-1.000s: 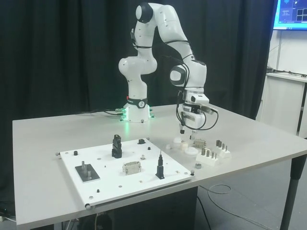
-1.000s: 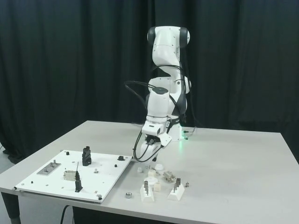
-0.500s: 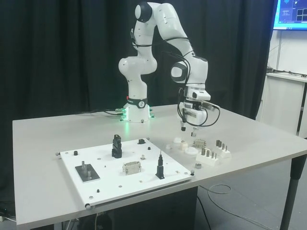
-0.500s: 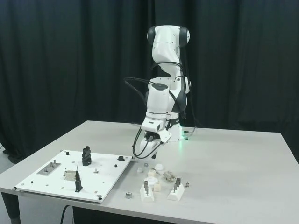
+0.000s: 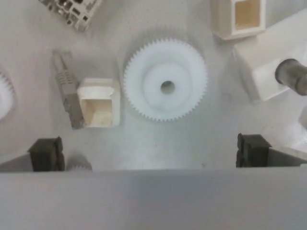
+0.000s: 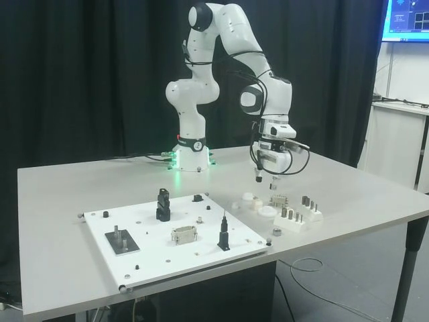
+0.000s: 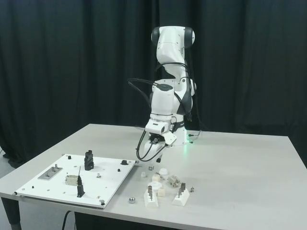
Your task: Pick waterproof.
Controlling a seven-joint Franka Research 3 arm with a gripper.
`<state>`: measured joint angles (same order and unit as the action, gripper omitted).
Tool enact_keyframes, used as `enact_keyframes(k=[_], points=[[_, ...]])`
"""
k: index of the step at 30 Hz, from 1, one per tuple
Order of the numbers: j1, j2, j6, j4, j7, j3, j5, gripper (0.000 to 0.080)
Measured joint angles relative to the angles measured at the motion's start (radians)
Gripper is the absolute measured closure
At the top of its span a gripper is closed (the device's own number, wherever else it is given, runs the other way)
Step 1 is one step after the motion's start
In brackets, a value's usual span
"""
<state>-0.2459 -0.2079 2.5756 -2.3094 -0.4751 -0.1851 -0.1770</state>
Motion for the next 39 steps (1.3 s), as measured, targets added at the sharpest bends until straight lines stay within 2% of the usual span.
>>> enact_keyframes(k=[10, 39], points=[[0.0, 0.001, -0.024, 0.016, 0.022, 0.006, 0.024, 0.0003], [0.007, -0.005, -0.029, 0.036, 0.068, 0.006, 0.026, 0.0003]])
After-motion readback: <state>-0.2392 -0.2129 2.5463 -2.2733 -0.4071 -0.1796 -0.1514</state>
